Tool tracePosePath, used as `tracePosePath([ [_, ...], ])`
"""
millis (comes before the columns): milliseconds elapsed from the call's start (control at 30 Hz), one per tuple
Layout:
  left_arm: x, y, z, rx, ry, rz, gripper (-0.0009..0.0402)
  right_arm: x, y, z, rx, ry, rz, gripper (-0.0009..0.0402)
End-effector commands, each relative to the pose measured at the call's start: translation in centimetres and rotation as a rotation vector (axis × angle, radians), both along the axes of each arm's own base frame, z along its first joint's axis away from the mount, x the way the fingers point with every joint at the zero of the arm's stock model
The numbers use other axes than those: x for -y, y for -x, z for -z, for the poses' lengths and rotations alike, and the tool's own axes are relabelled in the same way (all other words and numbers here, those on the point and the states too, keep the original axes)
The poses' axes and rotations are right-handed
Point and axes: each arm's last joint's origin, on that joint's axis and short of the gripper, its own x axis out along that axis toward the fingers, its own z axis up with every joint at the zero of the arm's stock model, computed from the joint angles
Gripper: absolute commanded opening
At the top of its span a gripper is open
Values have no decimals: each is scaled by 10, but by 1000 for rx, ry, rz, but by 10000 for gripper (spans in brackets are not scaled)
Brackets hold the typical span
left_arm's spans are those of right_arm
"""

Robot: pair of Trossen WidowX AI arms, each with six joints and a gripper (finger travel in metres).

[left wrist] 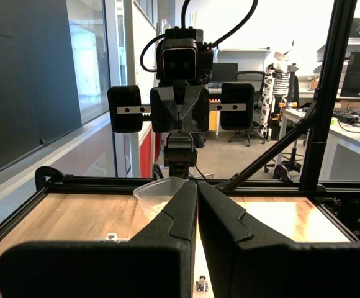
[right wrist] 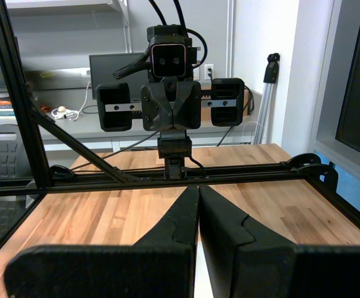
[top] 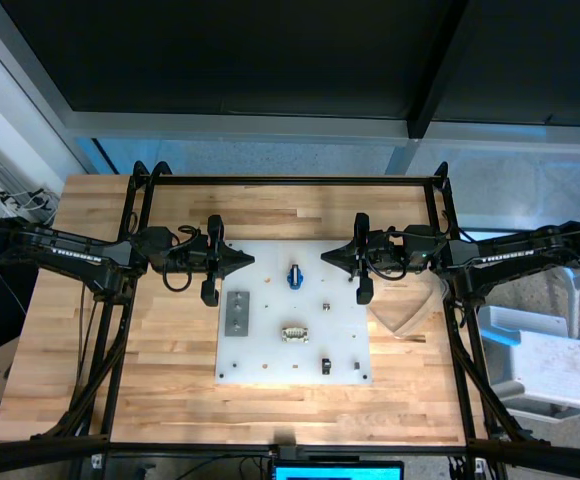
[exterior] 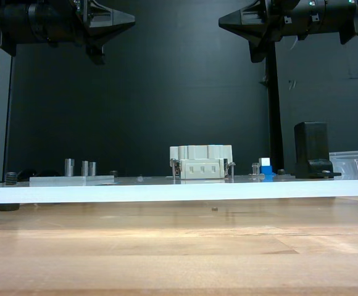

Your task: Pick the 16mm bar from the taskboard and place it in the container

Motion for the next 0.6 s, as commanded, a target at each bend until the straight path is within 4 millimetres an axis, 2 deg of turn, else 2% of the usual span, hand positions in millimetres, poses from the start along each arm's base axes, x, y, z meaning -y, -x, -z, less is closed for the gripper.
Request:
tracePosePath([
  [33, 0, 0, 0, 0, 0, 0, 0, 0, 0, 0, 0, 0, 0, 0],
  [467, 0, 0, 0, 0, 0, 0, 0, 0, 0, 1, -6, -1, -2, 0],
  [600, 0, 0, 0, 0, 0, 0, 0, 0, -2, -1, -82, 2, -1, 0],
])
